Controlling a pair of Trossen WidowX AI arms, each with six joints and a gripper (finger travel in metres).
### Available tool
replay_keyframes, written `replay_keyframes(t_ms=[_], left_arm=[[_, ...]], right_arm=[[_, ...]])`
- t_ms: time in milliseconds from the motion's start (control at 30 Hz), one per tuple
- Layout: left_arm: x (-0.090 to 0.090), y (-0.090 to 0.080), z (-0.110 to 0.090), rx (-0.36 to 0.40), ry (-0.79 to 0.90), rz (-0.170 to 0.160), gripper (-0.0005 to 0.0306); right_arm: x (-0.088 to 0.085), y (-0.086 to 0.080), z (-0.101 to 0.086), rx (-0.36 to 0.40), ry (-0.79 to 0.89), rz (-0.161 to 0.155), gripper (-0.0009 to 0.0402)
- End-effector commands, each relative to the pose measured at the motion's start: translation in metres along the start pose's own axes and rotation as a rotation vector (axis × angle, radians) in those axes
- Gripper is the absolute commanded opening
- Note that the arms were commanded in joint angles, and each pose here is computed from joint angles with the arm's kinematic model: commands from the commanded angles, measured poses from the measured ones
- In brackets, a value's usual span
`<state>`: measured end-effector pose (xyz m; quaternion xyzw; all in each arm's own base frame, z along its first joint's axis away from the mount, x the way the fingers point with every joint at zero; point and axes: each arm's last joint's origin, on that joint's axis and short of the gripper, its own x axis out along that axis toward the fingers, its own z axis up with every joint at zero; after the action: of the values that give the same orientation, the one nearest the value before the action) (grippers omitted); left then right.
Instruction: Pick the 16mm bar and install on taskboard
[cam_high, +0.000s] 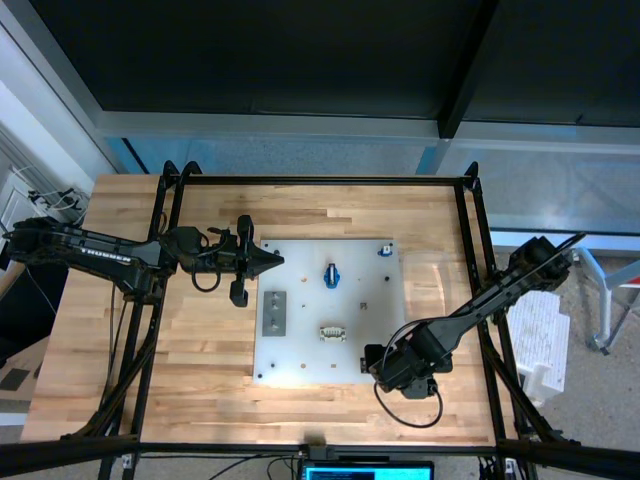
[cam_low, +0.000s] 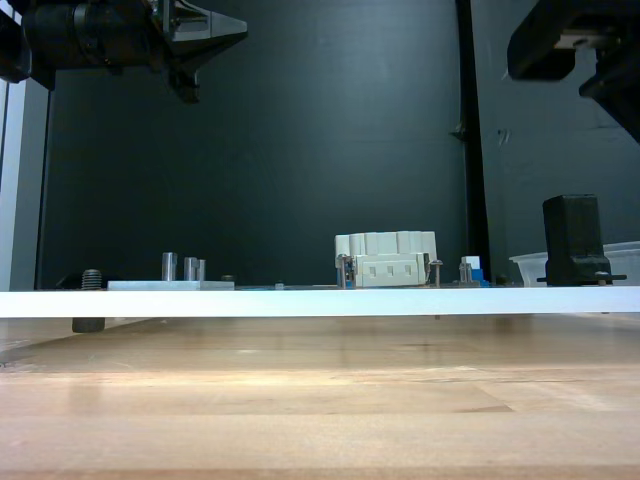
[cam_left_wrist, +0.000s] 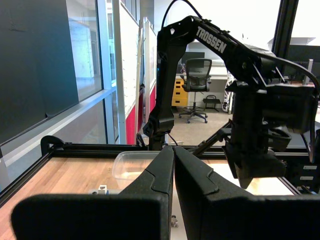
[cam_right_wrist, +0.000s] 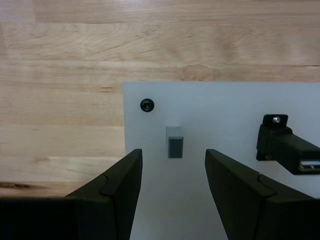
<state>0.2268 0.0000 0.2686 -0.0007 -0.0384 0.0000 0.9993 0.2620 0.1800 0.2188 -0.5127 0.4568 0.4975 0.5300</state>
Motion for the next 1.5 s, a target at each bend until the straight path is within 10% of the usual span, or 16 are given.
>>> replay_keyframes(t_ms=[33,667,1100,1500], left_arm=[[0.0,0.0,0.0,0.0,0.0,0.0,0.0],[0.0,0.0,0.0,0.0,0.0,0.0,0.0],[0.0,0.0,0.0,0.0,0.0,0.0,0.0],[0.0,0.0,0.0,0.0,0.0,0.0,0.0]], right_arm=[[-0.008,0.002,-0.002,0.02,0.0,-0.015,0.0174],[-0.022,0.001,-0.005,0.079,0.007,-0.05,0.0167],[-0.048,-0.003,-0.038,0.467,-0.049,-0.128,0.0123],[-0.079,-0.011,-0.091,0.905,-0.159,-0.271,0.0047]])
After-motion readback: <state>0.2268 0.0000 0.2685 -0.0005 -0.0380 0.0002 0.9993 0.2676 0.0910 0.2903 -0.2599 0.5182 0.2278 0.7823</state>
